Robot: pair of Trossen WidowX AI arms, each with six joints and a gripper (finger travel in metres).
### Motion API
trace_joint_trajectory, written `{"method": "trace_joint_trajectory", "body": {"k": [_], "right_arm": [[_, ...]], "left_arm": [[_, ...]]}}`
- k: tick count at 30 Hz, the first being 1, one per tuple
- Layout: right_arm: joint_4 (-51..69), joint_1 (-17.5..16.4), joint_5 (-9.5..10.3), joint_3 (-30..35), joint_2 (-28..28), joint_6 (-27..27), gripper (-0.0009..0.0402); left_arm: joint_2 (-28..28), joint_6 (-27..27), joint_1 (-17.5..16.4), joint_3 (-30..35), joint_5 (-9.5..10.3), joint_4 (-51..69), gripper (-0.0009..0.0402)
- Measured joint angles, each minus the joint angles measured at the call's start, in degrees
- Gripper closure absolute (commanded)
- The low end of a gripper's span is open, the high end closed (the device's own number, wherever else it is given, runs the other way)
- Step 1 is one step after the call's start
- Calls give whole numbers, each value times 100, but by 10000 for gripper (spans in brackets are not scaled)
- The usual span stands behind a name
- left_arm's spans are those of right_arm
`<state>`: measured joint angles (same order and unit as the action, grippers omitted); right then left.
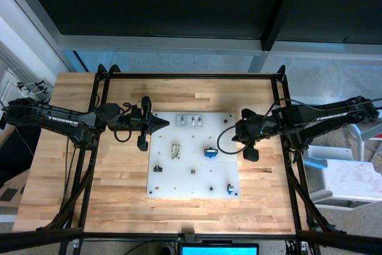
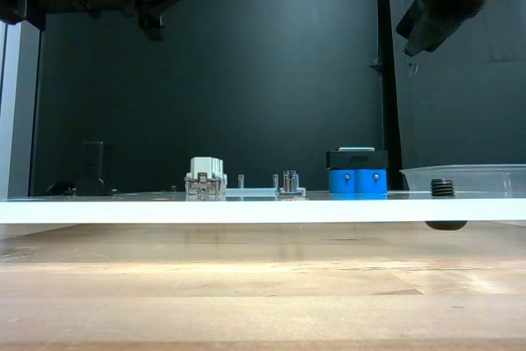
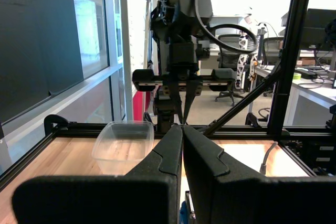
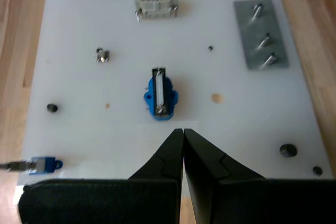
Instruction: Remove the rj45 connector and place it in the container
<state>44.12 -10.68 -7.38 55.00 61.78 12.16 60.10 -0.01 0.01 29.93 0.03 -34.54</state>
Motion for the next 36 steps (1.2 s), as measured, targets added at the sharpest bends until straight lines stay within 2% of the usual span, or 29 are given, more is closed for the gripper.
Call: {"method": "trace_joint_trajectory", "body": {"k": [8,17,27,30,36], "right_arm": [[313,-669,-376,0,103,649,393],[306,-1318,-658,-4,393,1252,393],[302,-2022,-680,-7,688,2024,393],[293,-2238,-802,-9,782,2247,393],[127,-2583,-811,-9,984,2564,393]], "left_arm": [[0,0,0,2,0,0,393],[0,0,0,2,0,0,393],[0,0,0,2,0,0,393],[0,-2,0,0,2,2,393],[0,0,0,0,0,0,393]]}}
